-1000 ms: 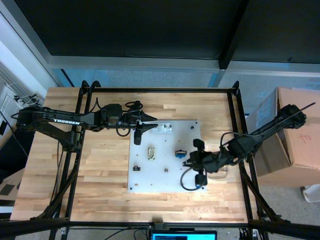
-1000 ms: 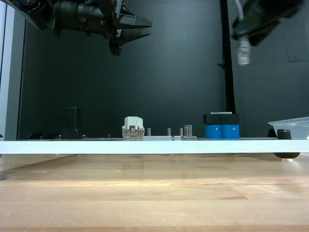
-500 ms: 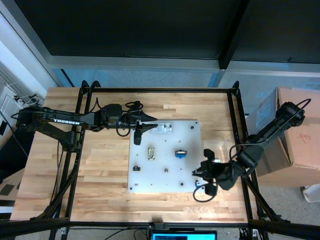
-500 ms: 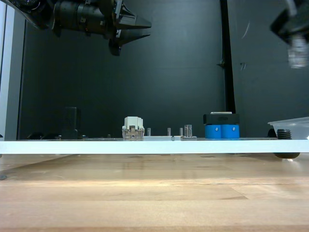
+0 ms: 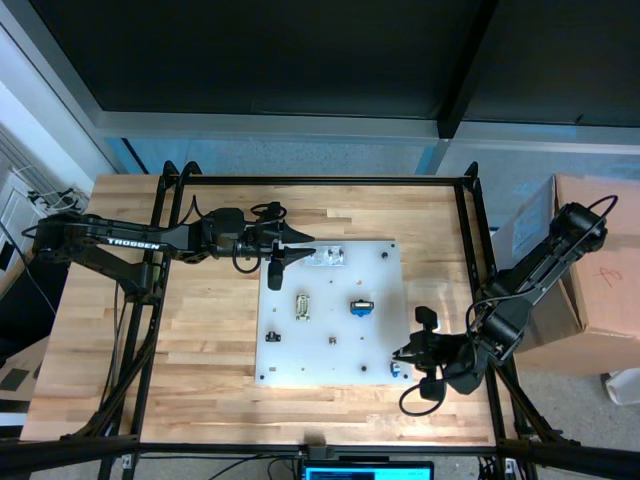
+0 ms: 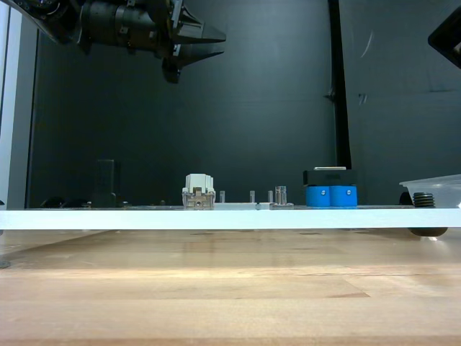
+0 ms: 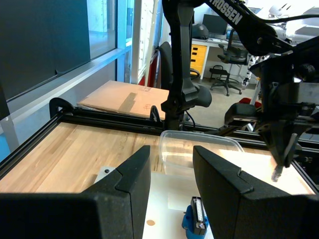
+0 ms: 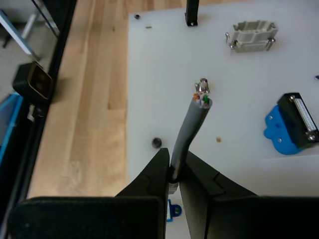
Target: Pick the RJ45 connector and install on the taskboard
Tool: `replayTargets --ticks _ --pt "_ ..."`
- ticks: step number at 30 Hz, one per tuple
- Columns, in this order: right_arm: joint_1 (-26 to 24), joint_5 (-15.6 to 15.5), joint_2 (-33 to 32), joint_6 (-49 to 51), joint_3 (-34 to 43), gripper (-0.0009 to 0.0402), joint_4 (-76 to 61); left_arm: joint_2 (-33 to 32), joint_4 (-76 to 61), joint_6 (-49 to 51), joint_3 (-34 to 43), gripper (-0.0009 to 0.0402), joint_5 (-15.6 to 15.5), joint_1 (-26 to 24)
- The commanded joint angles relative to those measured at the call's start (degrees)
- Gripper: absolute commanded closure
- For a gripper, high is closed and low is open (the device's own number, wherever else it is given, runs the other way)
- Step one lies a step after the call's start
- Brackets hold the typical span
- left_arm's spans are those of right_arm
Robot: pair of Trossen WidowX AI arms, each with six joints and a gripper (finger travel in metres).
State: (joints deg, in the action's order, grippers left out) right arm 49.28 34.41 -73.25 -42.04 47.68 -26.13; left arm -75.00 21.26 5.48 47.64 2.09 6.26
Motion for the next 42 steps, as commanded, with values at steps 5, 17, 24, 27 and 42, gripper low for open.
replayTargets --ticks 5,17,24,27,42 --pt "2.16 0.68 -4.15 -1.90 0.48 0.0394 -0.15 -0.11 0.04 -0.04 0.00 0.0280 0.00 0.00" --pt "3.26 2.23 -6.80 -4.13 0.48 0.0394 0.35 -0.09 0.09 -0.04 0.00 0.0280 0.00 -0.02" --pt "3.26 3.08 -6.80 -5.03 0.44 0.0394 0.17 -0.11 0.07 -0.04 0.00 0.0280 0.02 0.00" --pt "3.28 3.08 -6.80 -5.42 0.44 0.0394 0.09 -0.11 0.07 -0.04 0.00 0.0280 0.00 0.02" --pt "3.63 3.06 -6.80 -6.14 -0.02 0.0394 -0.39 -0.11 0.07 -0.04 0.00 0.0280 0.00 0.00"
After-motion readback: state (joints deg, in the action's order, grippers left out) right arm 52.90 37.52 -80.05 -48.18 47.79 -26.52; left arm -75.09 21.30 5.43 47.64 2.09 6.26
